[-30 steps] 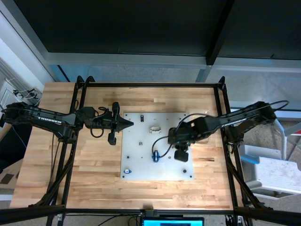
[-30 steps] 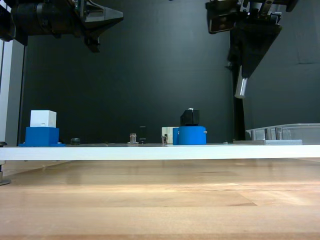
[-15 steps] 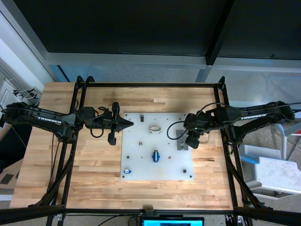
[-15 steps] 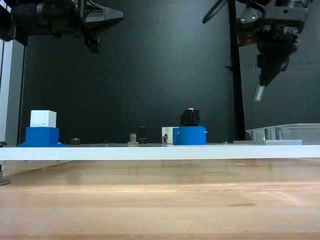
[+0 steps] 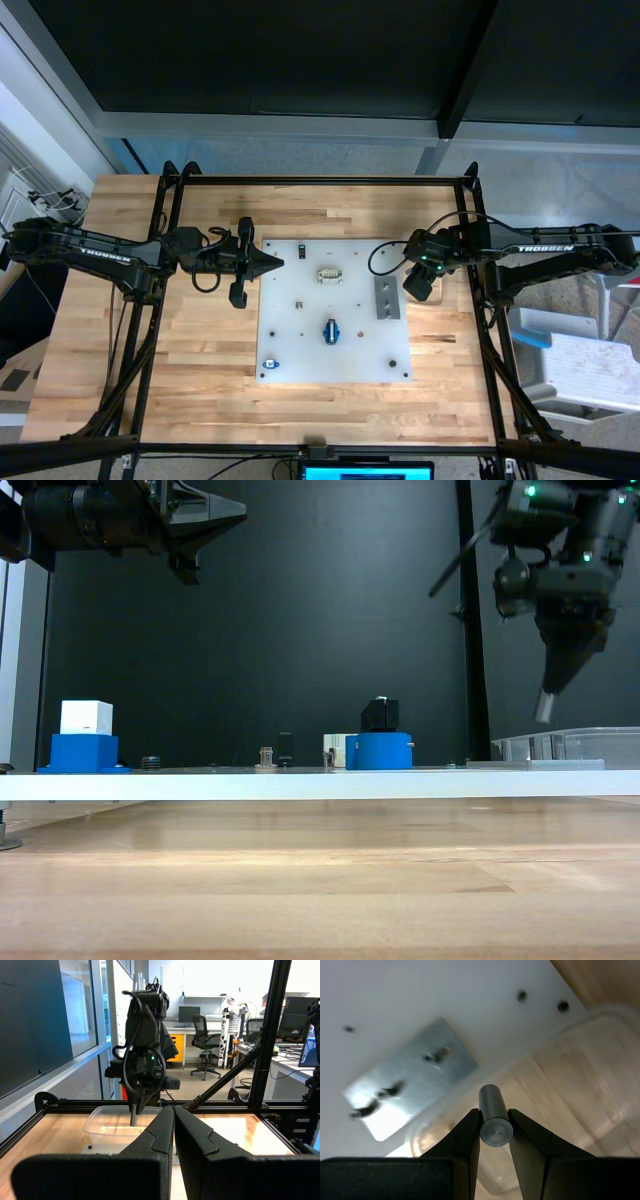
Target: Pick the 16mm cylinder and place it in the container
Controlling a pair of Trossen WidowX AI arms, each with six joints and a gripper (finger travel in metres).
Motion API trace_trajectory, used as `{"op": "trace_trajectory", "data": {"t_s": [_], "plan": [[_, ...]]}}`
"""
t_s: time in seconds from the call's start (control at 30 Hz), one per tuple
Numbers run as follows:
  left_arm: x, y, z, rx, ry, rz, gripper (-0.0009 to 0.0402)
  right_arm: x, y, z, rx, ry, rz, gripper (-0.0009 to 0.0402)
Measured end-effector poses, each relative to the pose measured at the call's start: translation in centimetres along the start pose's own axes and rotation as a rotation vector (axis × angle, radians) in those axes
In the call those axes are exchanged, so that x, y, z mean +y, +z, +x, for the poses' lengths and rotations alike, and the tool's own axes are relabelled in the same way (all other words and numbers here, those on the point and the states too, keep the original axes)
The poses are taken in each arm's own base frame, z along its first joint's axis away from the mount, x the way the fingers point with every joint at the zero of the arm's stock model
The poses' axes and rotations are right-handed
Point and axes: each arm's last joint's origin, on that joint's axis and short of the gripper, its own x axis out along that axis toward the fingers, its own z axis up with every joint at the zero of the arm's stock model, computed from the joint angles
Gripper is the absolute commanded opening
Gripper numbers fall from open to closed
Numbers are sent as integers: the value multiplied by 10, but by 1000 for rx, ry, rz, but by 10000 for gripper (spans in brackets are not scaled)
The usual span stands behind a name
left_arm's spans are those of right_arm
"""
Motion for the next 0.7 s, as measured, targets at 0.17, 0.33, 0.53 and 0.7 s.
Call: {"op": "trace_trajectory", "data": {"t_s": [0.17, 0.33, 0.53, 0.7], "plan": [[0, 0, 0, 0, 0, 0, 0, -6, -9, 17, 23, -40, 24, 13], [0, 0, 0, 0, 0, 0, 0, -11, -14, 28, -21, -136, 84, 13], [0, 0, 0, 0, 0, 0, 0, -11, -16, 34, -40, -136, 112, 14], [0, 0, 0, 0, 0, 0, 0, -12, -18, 38, -48, -142, 113, 19]]}}
